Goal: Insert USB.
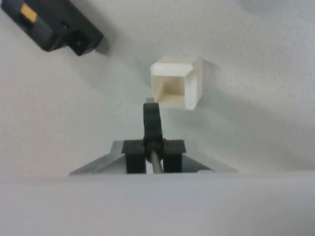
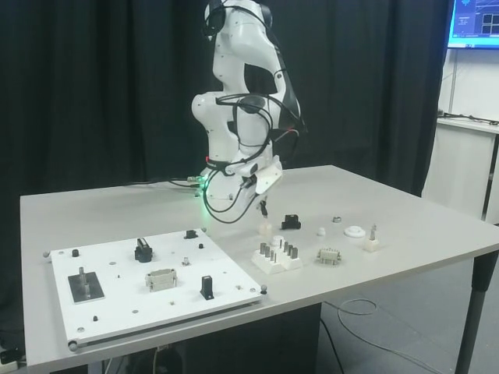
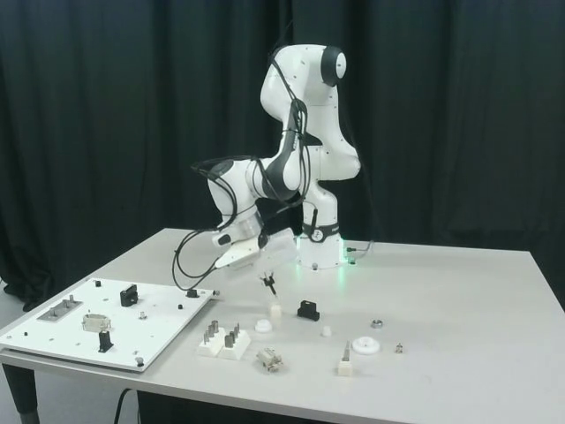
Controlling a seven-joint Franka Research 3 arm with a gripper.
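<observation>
Fingers: I see the gripper [image 1: 153, 156] closed on the USB plug [image 1: 152, 123], both black pads pinching its body at the cable end, so the metal tip sticks out clear ahead of them.

Plug: it sits at the centre of the wrist view, tip pointing up the frame. I judge it is held this way so the tip leads and the fingers stay out of the way of the insertion.

Holder: a small white holder [image 1: 177, 87] with an open square mouth lies just above the plug tip in the wrist view. The tip is near its lower left edge; whether they touch I cannot tell. It looks like the stand the plug belongs to.

Black block: a black part [image 1: 54, 24] sits in the upper left of the wrist view, well apart from the plug.

Arm: in the first room view the arm [image 2: 238, 93] leans down at centre frame, the gripper low over the grey table [image 2: 405, 210] above the loose parts.

Board: the white board [image 2: 148, 284] in the lower left carries the sockets and fixtures. I judge the USB port is there, though I cannot pick it out, so the plug has yet to travel to it.
</observation>
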